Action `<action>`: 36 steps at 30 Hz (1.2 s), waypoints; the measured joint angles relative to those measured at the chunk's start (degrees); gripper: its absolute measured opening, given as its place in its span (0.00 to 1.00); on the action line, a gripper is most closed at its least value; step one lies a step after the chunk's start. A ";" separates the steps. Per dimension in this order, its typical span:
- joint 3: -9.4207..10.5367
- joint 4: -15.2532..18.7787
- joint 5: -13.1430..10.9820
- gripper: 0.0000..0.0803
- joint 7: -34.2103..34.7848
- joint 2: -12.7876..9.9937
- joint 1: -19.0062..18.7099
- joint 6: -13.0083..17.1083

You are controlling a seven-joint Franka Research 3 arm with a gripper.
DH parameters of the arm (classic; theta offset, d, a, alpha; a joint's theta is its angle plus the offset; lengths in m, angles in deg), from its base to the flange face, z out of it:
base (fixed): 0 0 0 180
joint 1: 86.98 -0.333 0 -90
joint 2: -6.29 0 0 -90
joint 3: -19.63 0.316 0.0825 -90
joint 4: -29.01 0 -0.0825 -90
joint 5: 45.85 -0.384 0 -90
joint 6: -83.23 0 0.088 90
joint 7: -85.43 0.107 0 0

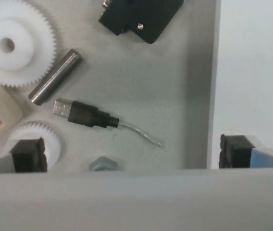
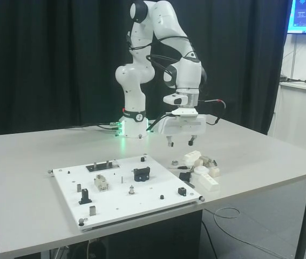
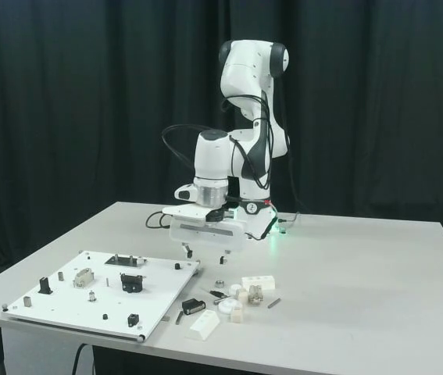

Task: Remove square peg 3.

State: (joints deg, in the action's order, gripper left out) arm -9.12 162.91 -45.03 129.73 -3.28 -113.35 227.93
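Wrist view shows the gripper (image 1: 131,154) with its 2 black fingertips (image 1: 29,155) spread wide apart and nothing between them. One fingertip hangs over the cluster of loose parts on the grey table (image 1: 165,86), the other over the edge of the white assembly board (image 1: 252,72). Below the gap lie a black USB plug with a short bare wire (image 1: 85,114), a small metal hex nut (image 1: 103,165), a grey metal cylinder pin (image 1: 55,76), a large white toothed gear (image 1: 13,43), a smaller white toothed gear (image 1: 39,137) partly hidden by a fingertip, and a black connector housing (image 1: 141,15).

Both room views place the gripper (image 2: 180,141) in the air, clear of the table, above the strip between the board's (image 2: 142,208) near corner and the pile of loose parts (image 2: 198,167). The white arm (image 2: 153,59) rises behind it from its base at the rear of the table.

Several small fixtures and pegs stand upright on the board (image 3: 65,308), among them a black bracket (image 2: 141,174) and a pale block (image 2: 100,183). Which of these is square peg 3 I cannot tell; all of them sit well apart from the gripper (image 3: 205,254), and none is held.
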 joint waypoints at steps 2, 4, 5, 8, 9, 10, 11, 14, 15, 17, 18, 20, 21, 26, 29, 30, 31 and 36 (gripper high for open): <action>0.00 -0.05 0.00 1.00 0.00 0.00 0.00 -0.04; 0.00 -0.10 0.00 1.00 0.00 0.00 0.01 -0.10; 0.00 -0.14 0.00 1.00 0.00 0.00 0.02 -0.14; 0.00 -0.25 0.00 1.00 0.00 0.00 0.06 -0.26; 0.00 -0.29 0.00 1.00 0.00 0.00 0.08 -0.31; 0.00 -0.34 0.00 1.00 0.00 0.00 0.11 -0.36; 0.00 -0.38 0.00 1.00 0.00 0.00 0.15 -0.41; 0.00 -0.51 0.00 1.00 0.00 0.00 0.26 -0.70; 0.00 -0.56 0.00 1.00 0.00 0.00 0.31 -0.83; 0.00 -0.64 0.00 1.00 0.00 0.00 0.38 -1.01; 0.00 -0.67 0.00 1.00 0.00 0.00 0.41 -1.05; 0.00 -0.70 0.00 1.00 0.00 0.00 0.45 -1.10; 0.00 -0.70 0.00 1.00 0.00 0.00 0.46 -1.11; 0.00 -0.71 0.00 1.00 0.00 0.00 0.51 -1.14; 0.00 -0.71 0.00 1.00 0.00 0.00 0.54 -1.17; 0.00 -0.71 0.00 1.00 0.00 0.00 0.55 -1.18; 0.00 -0.71 0.01 1.00 0.00 0.00 0.56 -1.19; 0.00 -0.71 0.53 1.00 0.00 0.00 0.65 -1.20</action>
State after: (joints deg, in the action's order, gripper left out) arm -9.12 162.20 -44.50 129.73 -3.28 -112.70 226.73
